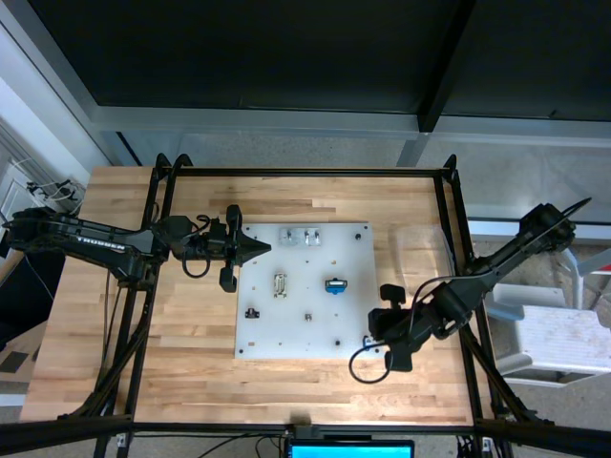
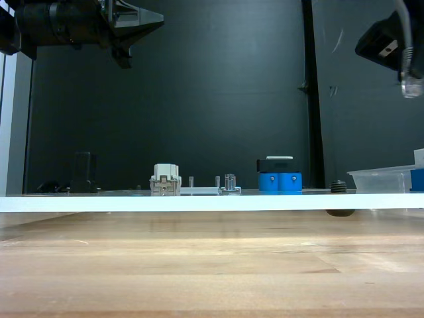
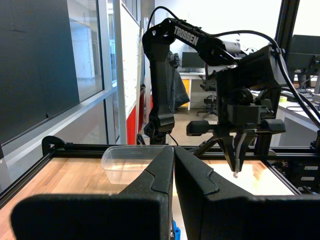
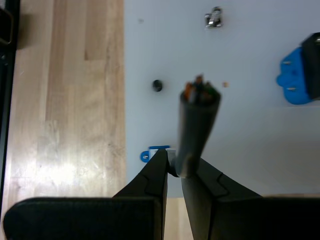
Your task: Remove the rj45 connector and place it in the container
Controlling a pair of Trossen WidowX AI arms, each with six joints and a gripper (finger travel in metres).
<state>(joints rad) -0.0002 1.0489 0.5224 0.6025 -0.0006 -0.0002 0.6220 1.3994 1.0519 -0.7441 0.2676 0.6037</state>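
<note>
1. Right wrist view: right gripper with fingers pinched almost together on the dark cable stub of the plug, coloured wires visible at the plug end.
2. Held in the air over the near right corner of the white board, above a small blue socket, touching nothing else.
3. Left gripper high over the board's far left corner, fingers closed to a thin slit, holding nothing.
4. Pale wooden tabletop under the board. Clear bin on it near the board's right edge, by the far corner. Blue block and beige connector mid-board. Dark panels behind.
5. Long axis of the plug close to upright, plug end down toward the board, stub end up in the fingers, well apart from the bin.
</note>
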